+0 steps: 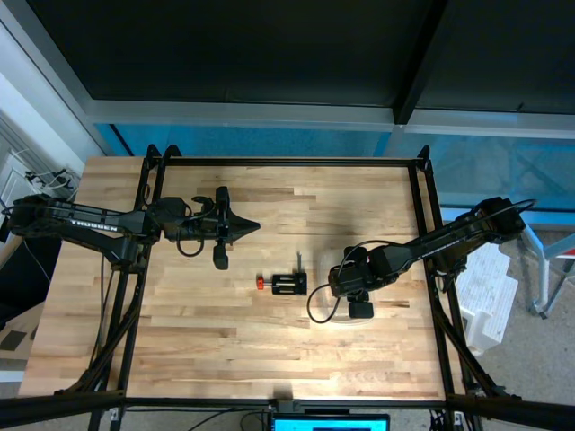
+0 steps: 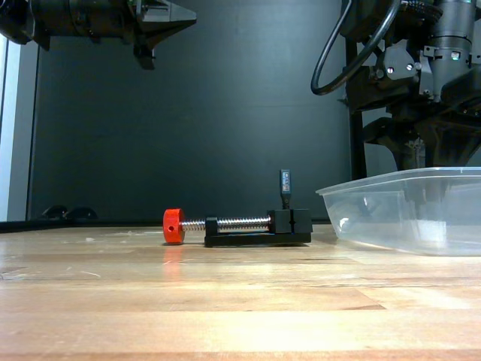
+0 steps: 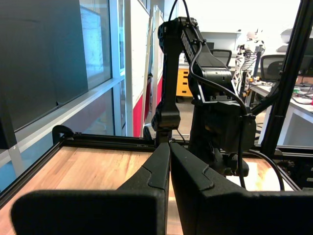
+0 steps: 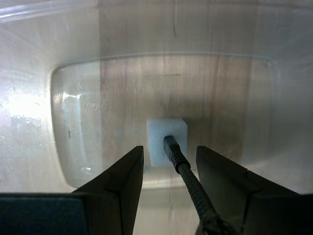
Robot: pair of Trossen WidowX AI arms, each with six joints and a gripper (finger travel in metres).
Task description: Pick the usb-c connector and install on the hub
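usb-c connector (image 4: 169, 143): dark tip at the end of a braided cable (image 4: 193, 193), touching a white square piece (image 4: 159, 132) on the floor of a clear tray (image 2: 391, 214)
look: small, dark grey, narrower than the white square piece under it
right gripper (image 4: 169, 150): down inside the tray, jaws wide apart on either side of the connector, a gap on each side, clamping nothing
tray edges: walls rise all round the jaws; in the low view its rim stands near the hub's right, a bare strip of wood between them
hub (image 1: 287, 284): black block with an orange-red end, flat on the tabletop (image 1: 216, 332), a thin dark pin upright on it; open wood all round, black frame (image 1: 287, 162) well apart
left gripper (image 3: 169, 146): high over the tabletop, left of the hub, jaws pressed together, holding nothing
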